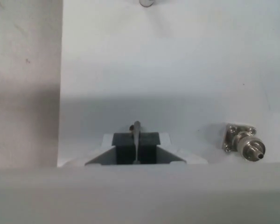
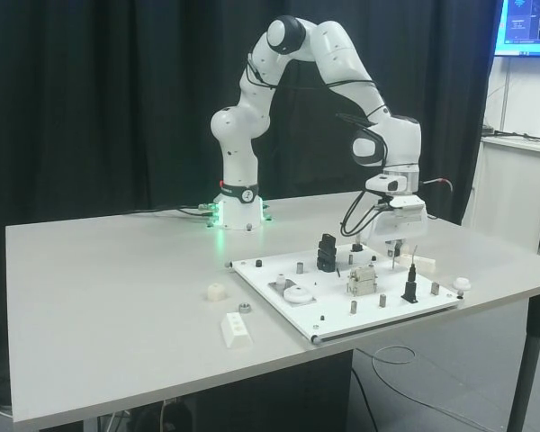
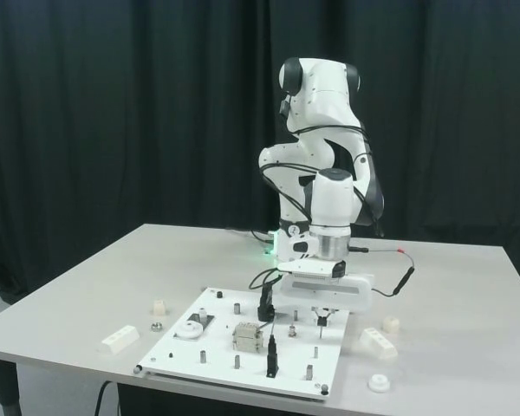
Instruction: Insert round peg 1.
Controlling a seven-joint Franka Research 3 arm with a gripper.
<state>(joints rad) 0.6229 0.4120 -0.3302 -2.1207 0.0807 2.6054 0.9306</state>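
Closest to the wrist camera, the gripper (image 1: 136,148) has its black fingers (image 1: 123,148) drawn in narrow on a thin grey round peg (image 1: 136,135), which stands upright between them with its tip clear of the white board (image 1: 177,60); just beside it on the board sits a metal connector (image 1: 245,142) on a small flanged base. The risk, as a judgement, lies in alignment: the peg is slim and held only by a short length, so if it tilts in the grip or comes down a little off its hole, it could jam on the rim, skid across the board or slip out of the fingers; the target hole itself cannot be made out. Further off, the second room view shows the gripper (image 3: 319,314) hanging just above the board's far side (image 3: 243,355), the peg pointing down, with other small fixtures standing near; beyond that the white arm (image 3: 321,173) rises over the grey table (image 3: 451,286); a few loose white pieces lie off the board.
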